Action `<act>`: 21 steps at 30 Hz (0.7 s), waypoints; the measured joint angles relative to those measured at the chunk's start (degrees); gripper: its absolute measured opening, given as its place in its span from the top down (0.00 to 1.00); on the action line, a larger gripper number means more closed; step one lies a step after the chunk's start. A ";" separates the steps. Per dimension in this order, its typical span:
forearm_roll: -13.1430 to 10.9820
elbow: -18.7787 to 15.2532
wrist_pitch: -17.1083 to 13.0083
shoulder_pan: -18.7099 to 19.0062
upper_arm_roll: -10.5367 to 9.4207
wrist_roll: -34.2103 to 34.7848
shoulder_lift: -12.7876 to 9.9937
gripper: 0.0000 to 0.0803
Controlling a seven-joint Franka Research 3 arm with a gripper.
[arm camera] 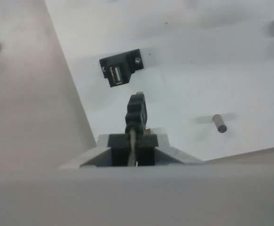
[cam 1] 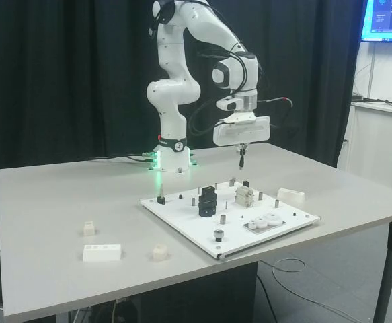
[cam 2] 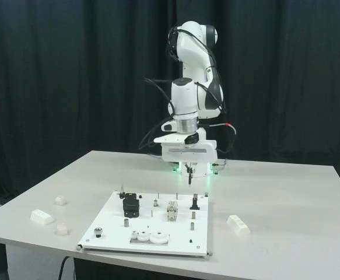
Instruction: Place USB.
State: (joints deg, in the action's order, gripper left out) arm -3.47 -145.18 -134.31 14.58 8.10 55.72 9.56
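My gripper point(arm camera: 133, 140) is shut on a black USB plug point(arm camera: 136, 112) that points down from between the fingers. In the wrist view a black USB socket point(arm camera: 120, 68) sits on the white board point(arm camera: 183, 56), just ahead of the plug's tip and apart from it. From the first room view the gripper point(cam 1: 241, 149) hangs well above the board's far edge with the plug point(cam 1: 241, 160) beneath it, over the socket point(cam 1: 245, 183). The second room view shows the gripper point(cam 2: 188, 166) high above the socket point(cam 2: 194, 202).
The white board point(cam 1: 182, 210) carries a black block point(cam 1: 208, 200), white gears point(cam 1: 263, 221), a grey fixture point(cam 1: 243, 195) and several upright pegs point(arm camera: 219, 123). White blocks point(cam 1: 102, 252) lie on the grey table point(cam 1: 61, 195) to the board's side, another point(cam 1: 290, 195) beyond it.
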 joint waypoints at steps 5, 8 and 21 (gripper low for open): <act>0.59 0.00 0.00 -0.20 0.00 0.13 0.00 0.97; 0.70 0.00 0.00 -0.25 0.00 0.14 0.00 0.97; 0.97 0.18 0.00 -0.34 0.00 0.13 0.00 0.97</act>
State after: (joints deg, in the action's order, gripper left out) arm -2.51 -145.00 -134.31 14.24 8.10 55.86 9.57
